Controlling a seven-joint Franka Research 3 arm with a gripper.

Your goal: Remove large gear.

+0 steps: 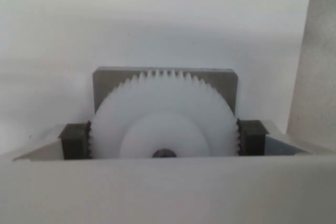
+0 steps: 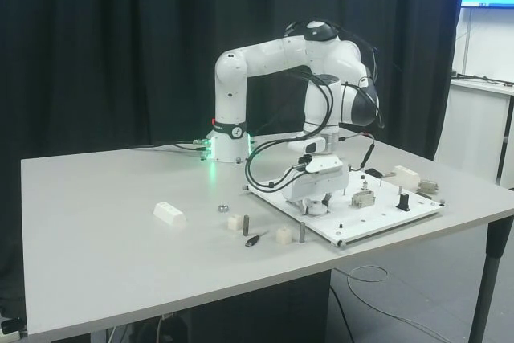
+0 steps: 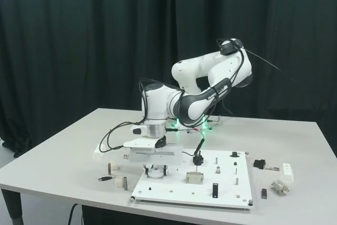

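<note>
The large gear (image 1: 164, 121) is a white disc, smooth and matte like plastic, with fine pointed teeth all around its edge and a raised round hub in the middle. A small dark hole or pin sits at its centre, but the lower part of the disc is cut off by the pale body of the gripper in the wrist view. The gear sits between the two black fingers (image 1: 73, 140), which have ribbed pads and press on its toothed edge from both sides, so the gripper (image 1: 164, 141) is clenched on it. Behind the gear there is a flat grey rectangular block (image 1: 165, 85), half hidden.

From the room, the gear (image 3: 155, 171) is at the near left corner of the white board (image 3: 231, 191), low over its surface; I cannot tell if it touches the board or a peg there. The board is flat, with small holes, thin pins and little black and grey fixtures on it.

The arm (image 3: 200, 85) is white and glossy, with rounded joints and black cables. Dark lettering runs along one link, too small to read. A green light shines at the arm's base (image 2: 223, 149).

Small white blocks (image 2: 169, 213) and short pins lie on the grey table (image 2: 96, 222) beside the board.
</note>
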